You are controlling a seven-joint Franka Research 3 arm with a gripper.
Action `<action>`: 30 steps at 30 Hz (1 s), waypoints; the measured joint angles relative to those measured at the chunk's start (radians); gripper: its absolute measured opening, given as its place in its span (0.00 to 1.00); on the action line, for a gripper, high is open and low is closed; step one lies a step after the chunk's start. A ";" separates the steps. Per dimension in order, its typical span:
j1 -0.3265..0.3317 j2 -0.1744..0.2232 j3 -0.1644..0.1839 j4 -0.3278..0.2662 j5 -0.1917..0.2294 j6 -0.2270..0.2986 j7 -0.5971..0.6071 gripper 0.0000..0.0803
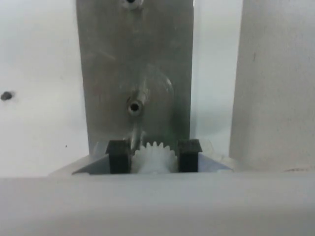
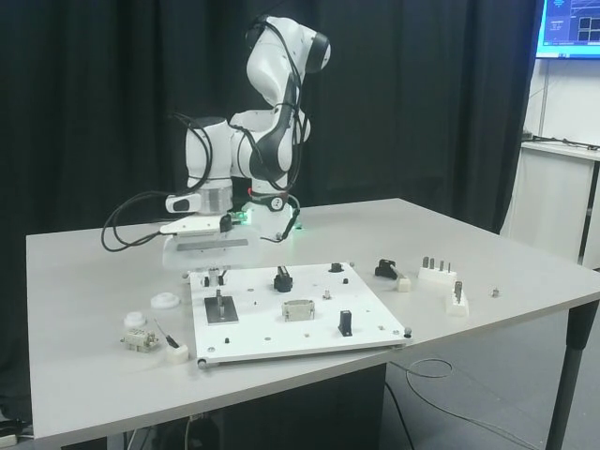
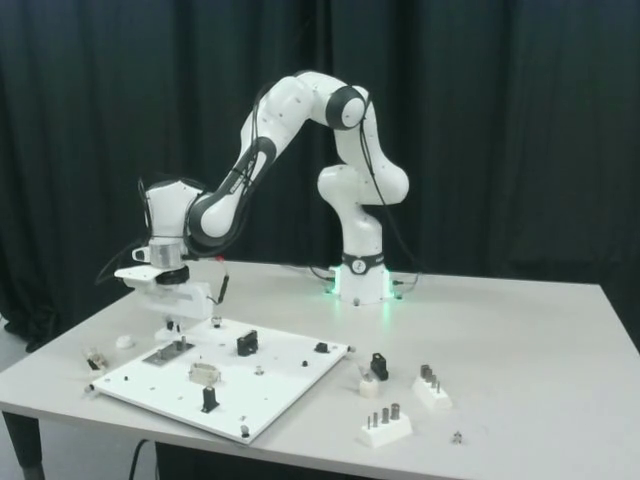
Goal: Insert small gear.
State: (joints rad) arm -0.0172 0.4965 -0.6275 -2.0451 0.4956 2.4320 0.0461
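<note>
small gear (image 1: 154, 156) sits clamped between the gripper's (image 1: 154, 156) black fingers (image 1: 118, 156) above a grey plate (image 1: 113, 59).

The first room view looks from in front of the table (image 2: 487, 253), slightly above tabletop height, toward the arm (image 2: 267, 122) and the black curtain behind it. The second room view stands farther back at another edge, looking across the white board (image 3: 290, 385) to the arm's base (image 3: 362, 280); both room views share the arm, board and tabletop. The wrist view looks down at close range past the gripper (image 1: 154, 156) onto a grey plate (image 1: 135, 64) on the board.
</note>
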 joint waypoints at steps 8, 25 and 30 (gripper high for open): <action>0.001 -0.028 0.000 -0.028 0.000 0.019 -0.014 0.25; 0.007 -0.029 0.010 -0.029 0.002 0.035 -0.014 0.25; 0.007 -0.026 0.010 -0.034 0.002 0.045 -0.014 0.25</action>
State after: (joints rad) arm -0.0098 0.4702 -0.6170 -2.0790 0.4977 2.4767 0.0320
